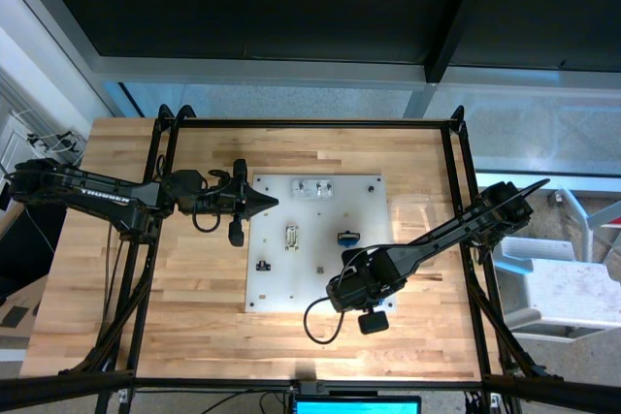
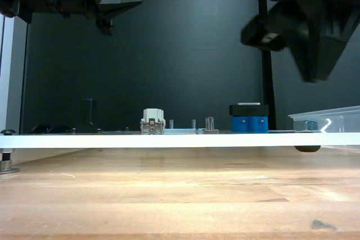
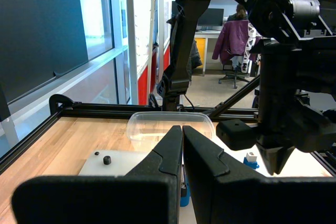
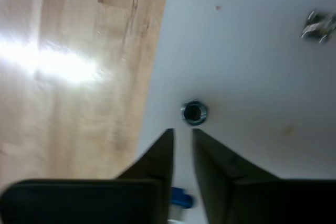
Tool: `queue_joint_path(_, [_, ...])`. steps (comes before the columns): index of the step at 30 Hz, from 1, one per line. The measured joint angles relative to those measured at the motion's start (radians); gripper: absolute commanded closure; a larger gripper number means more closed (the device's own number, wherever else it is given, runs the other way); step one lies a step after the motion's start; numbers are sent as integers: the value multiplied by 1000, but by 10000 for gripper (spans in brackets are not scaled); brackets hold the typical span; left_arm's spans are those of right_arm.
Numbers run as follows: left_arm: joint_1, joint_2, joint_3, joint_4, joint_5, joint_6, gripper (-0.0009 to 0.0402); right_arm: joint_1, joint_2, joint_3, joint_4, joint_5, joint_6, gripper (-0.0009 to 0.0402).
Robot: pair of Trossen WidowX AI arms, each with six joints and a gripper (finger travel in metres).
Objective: Unfasten the M12 fastener and place in the container
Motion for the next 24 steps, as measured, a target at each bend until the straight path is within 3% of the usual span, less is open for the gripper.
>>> queue_joint_path(4, [0, 0, 0, 0, 0, 0, 393, 2, 0, -31, 60, -19, 82, 395])
queue_joint_path(16, [0, 0, 0, 0, 0, 0, 393, 3, 0, -145, 168, -18, 82, 393])
queue_joint_path(24, [0, 0, 0, 0, 0, 0, 393, 3, 0, -156, 186, -17, 79, 393])
